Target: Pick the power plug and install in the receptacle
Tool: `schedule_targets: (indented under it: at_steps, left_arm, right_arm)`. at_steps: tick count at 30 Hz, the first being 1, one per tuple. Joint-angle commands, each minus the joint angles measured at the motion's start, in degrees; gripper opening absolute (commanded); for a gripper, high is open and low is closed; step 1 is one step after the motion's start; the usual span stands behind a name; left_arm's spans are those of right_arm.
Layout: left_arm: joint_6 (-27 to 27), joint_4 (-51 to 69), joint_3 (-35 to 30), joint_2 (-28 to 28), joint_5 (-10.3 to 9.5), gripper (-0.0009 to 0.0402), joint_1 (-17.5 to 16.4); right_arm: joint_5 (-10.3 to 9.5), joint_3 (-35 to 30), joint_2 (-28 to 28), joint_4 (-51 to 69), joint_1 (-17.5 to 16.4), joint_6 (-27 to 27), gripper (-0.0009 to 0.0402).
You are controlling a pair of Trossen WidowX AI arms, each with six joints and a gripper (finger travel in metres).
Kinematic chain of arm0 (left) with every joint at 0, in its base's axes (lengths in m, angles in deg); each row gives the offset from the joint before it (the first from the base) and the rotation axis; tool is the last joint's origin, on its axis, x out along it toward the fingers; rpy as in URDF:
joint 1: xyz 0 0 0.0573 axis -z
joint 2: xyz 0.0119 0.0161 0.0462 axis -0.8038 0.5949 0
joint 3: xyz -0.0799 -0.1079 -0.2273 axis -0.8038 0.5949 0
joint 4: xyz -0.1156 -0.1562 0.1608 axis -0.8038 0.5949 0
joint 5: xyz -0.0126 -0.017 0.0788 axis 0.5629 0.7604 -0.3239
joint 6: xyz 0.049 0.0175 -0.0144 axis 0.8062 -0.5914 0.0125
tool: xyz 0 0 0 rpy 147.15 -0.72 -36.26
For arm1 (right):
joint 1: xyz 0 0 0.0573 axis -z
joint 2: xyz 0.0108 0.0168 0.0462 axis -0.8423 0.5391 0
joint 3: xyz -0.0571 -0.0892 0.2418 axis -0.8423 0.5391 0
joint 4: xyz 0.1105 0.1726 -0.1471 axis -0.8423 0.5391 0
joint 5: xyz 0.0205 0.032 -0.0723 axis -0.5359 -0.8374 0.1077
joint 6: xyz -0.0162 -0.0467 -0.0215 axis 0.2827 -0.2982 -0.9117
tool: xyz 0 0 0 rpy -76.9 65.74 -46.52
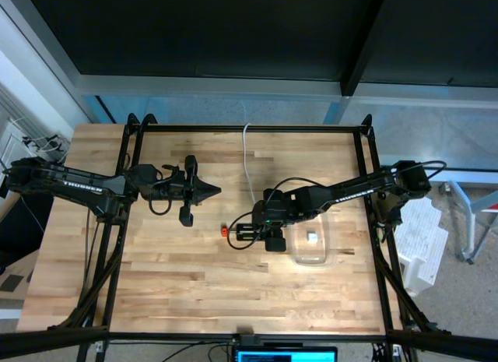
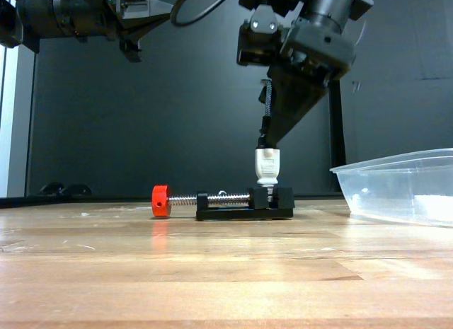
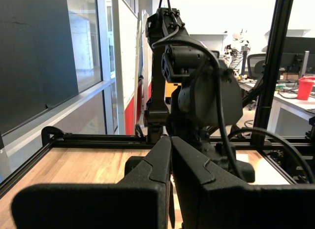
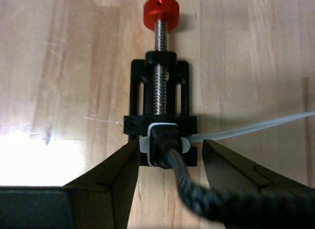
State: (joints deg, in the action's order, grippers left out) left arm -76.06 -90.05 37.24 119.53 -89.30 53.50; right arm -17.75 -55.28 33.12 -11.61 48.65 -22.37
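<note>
In the right wrist view, your right gripper [image 4: 170, 144] is released. Its two fingers [image 4: 115, 179] stand apart on either side of the power plug [image 4: 161, 140], and a gap shows between each finger and the plug's black body. The plug is seated in the white receptacle [image 4: 144, 146], and its braided black cord [image 4: 197, 194] runs back toward the camera. The receptacle is held in the black clamp block [image 4: 160, 123], whose screw ends in the red knob [image 4: 161, 11]. A white cable [image 4: 256, 126] leads off from the receptacle across the wooden table [image 4: 59, 66].

In the low view, you see the receptacle [image 2: 267, 166] standing upright in the clamp block [image 2: 244, 205]. The right gripper [image 2: 264, 140] hangs directly above it, fingertips down at the receptacle's top. The plug's dark body meets the white face there, partly hidden by the fingers. The red knob [image 2: 161, 201] is at the screw's left end, and a clear tray [image 2: 396, 191] sits near the block on its right.

In the high view, your right gripper [image 1: 257, 231] is over the clamp near the table's middle. The tray [image 1: 311, 257] lies just beside it and holds a small white cube [image 1: 311, 237]. The white cable [image 1: 248, 163] runs away to the far edge. Your left gripper [image 1: 212, 191] is well apart to the left, pointing inward.

In the left wrist view, your left gripper [image 3: 171, 155] is clenched on nothing, fingers pressed together, facing the right arm [image 3: 197, 81].
</note>
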Motion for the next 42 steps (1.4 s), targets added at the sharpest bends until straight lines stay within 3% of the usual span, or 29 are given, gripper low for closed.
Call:
schedule_targets:
  at_steps: [1, 8, 20, 27, 35, 42]
  left_arm:
    - [0.02, -0.02, 0.0, 0.02, 0.02, 0.0, 0.0]
    - [0.02, -0.02, 0.0, 0.02, 0.02, 0.0, -0.02]
    - [0.02, -0.02, 0.0, 0.0, 0.02, 0.0, 0.0]
    - [0.02, -0.02, 0.0, 0.02, 0.02, 0.0, -0.02]
    - [0.02, -0.02, 0.0, 0.0, 0.02, 0.0, -0.02]
    - [0.02, -0.02, 0.0, 0.0, 0.02, 0.0, 0.0]
  right_arm:
    - [0.09, -0.28, -1.7, 0.87, -0.07, 0.13, 0.0197]
    - [0.07, -0.28, -5.14, 3.5, -0.46, 0.24, 0.0205]
    - [-0.28, -0.28, -7.65, 5.57, -0.76, -0.15, 0.0181]
    - [-0.85, 1.9, -14.05, 1.27, -0.57, -0.79, 0.012]
    - [-0.85, 7.1, -23.28, -4.44, 1.55, -2.45, -0.0003]
    - [-0.9, 14.58, -32.35, -14.1, 3.91, -4.44, -0.0002]
